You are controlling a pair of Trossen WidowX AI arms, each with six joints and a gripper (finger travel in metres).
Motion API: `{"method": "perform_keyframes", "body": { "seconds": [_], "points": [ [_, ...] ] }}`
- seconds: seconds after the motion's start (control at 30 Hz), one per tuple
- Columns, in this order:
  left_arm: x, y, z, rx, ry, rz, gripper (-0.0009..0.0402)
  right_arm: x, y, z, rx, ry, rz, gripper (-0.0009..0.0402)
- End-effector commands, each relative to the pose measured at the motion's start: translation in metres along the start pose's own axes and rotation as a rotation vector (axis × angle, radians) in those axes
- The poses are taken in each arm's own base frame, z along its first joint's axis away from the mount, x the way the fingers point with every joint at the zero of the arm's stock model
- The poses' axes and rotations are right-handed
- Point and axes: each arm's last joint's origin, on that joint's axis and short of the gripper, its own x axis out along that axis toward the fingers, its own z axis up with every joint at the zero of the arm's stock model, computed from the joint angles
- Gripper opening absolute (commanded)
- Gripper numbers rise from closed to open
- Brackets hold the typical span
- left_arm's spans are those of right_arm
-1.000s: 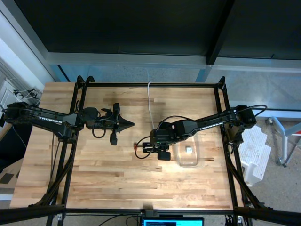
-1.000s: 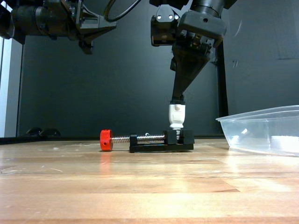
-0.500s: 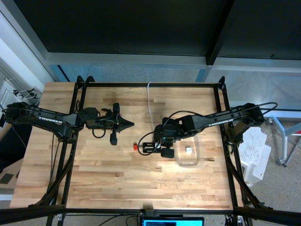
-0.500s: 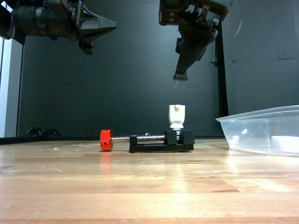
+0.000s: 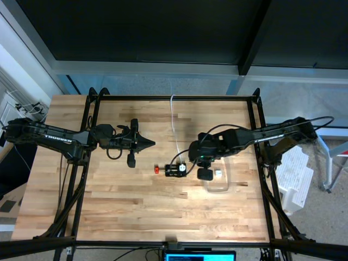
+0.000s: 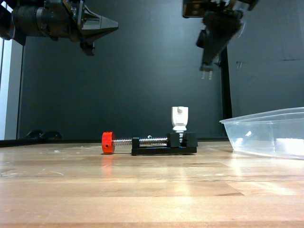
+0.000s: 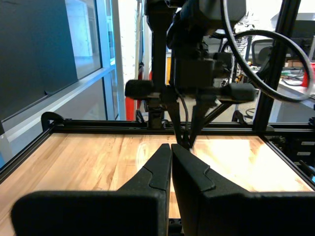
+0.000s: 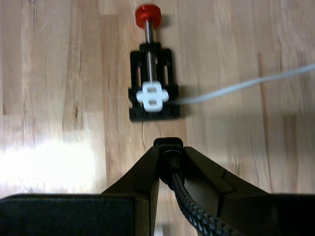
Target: Remove the power plug from the receptacle and place in the container
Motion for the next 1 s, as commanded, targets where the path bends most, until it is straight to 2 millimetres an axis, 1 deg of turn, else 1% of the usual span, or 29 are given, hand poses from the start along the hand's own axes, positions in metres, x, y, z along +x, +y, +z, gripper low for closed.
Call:
{"method": "perform_keyframes", "body": {
  "seconds": [0.03, 0.23, 0.37, 0.47, 0.67, 0.9, 1.0],
  "points": [
    [0.0, 0.0, 0.0, 0.0, 0.001, 0.0, 0.0, -0.001, -0.001, -0.016, 0.004, 0.016, 0.001, 0.0],
    [0.001, 0.0, -0.001, 0.0, 0.006, 0.0, 0.0, -0.002, -0.004, -0.045, 0.016, 0.041, 0.002, 0.0],
    [0.001, 0.0, -0.001, 0.0, 0.006, 0.0, 0.0, 0.0, -0.002, -0.063, 0.005, 0.059, 0.005, 0.0],
    [0.001, 0.0, -0.001, 0.0, 0.005, 0.0, 0.0, 0.004, -0.003, -0.072, 0.015, 0.071, 0.004, 0.0],
    [0.001, 0.0, -0.001, 0.0, 0.006, -0.001, 0.0, 0.016, -0.002, -0.083, 0.014, 0.095, 0.008, 0.0],
    [0.001, 0.0, -0.001, 0.001, 0.006, -0.001, 0.0, 0.024, -0.001, -0.087, 0.034, 0.069, 0.014, 0.0001],
    [0.001, 0.0, -0.001, 0.0, 0.006, -0.001, 0.0, 0.029, -0.001, -0.089, 0.044, 0.063, 0.016, 0.0007]
  ]
}}
